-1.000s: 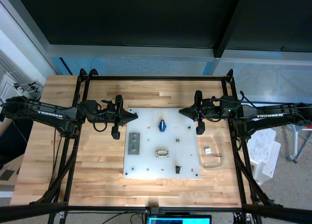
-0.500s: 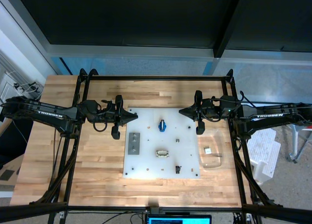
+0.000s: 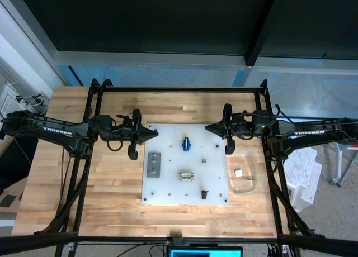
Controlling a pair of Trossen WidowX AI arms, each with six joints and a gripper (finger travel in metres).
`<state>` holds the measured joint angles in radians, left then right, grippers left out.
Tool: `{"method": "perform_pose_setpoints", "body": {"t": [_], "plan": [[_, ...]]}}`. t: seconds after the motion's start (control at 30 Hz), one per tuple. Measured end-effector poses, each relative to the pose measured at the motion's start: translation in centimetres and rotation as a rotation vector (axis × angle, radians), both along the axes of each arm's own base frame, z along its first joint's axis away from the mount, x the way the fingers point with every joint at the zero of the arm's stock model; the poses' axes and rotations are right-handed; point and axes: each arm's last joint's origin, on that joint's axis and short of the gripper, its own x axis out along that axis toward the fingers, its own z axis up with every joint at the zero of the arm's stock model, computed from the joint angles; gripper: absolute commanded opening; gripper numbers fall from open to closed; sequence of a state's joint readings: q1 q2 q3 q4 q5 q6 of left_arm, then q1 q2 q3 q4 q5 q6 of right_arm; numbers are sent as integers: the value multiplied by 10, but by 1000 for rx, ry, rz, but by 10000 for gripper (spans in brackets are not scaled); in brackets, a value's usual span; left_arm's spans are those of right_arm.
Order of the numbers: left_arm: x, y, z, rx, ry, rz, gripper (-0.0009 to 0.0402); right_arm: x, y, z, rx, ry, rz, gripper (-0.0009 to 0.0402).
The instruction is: Pick the USB connector and install on taskboard
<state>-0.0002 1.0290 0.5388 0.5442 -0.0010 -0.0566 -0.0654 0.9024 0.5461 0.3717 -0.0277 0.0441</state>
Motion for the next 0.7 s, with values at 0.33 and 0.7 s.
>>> {"method": "perform_pose_setpoints", "body": {"t": [0.33,0.7], "plan": [[0,0,0,0,0,0,0,0,0,-3,2,26,0,0],[0,0,0,0,0,0,0,0,0,-3,2,28,0,0]]}}
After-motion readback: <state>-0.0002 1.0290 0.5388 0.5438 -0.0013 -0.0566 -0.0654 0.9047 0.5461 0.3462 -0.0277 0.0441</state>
